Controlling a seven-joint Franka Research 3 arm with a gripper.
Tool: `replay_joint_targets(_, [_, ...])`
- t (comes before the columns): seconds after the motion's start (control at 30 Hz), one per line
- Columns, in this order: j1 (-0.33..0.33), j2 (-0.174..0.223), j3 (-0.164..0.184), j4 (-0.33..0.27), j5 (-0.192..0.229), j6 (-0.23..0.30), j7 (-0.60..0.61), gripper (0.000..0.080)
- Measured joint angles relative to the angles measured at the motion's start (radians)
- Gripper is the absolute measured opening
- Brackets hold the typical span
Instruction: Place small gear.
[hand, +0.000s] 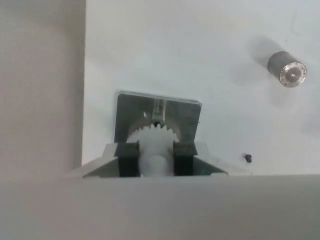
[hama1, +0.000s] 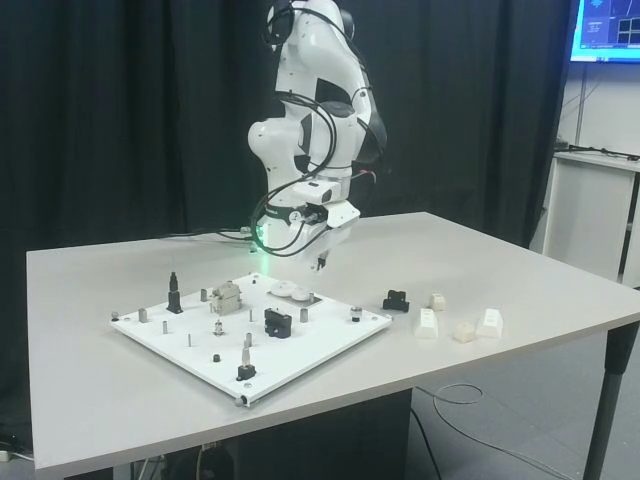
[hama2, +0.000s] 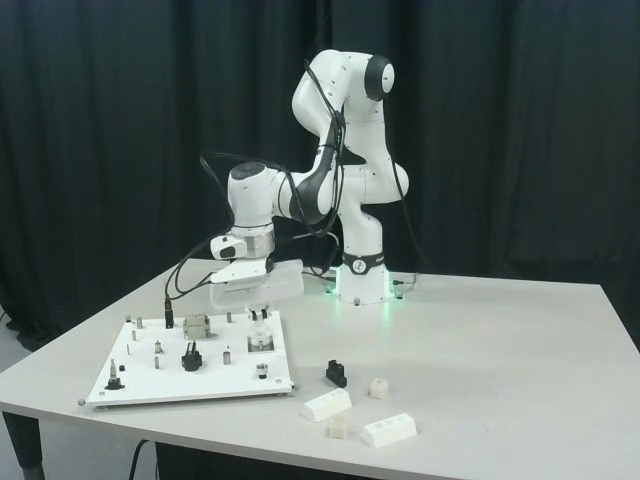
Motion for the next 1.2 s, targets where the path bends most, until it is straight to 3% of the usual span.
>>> replay_joint_targets(1.2, [0.0,-0.003,-0.005,0.0,0.002,-0.011,0.029,0.0137])
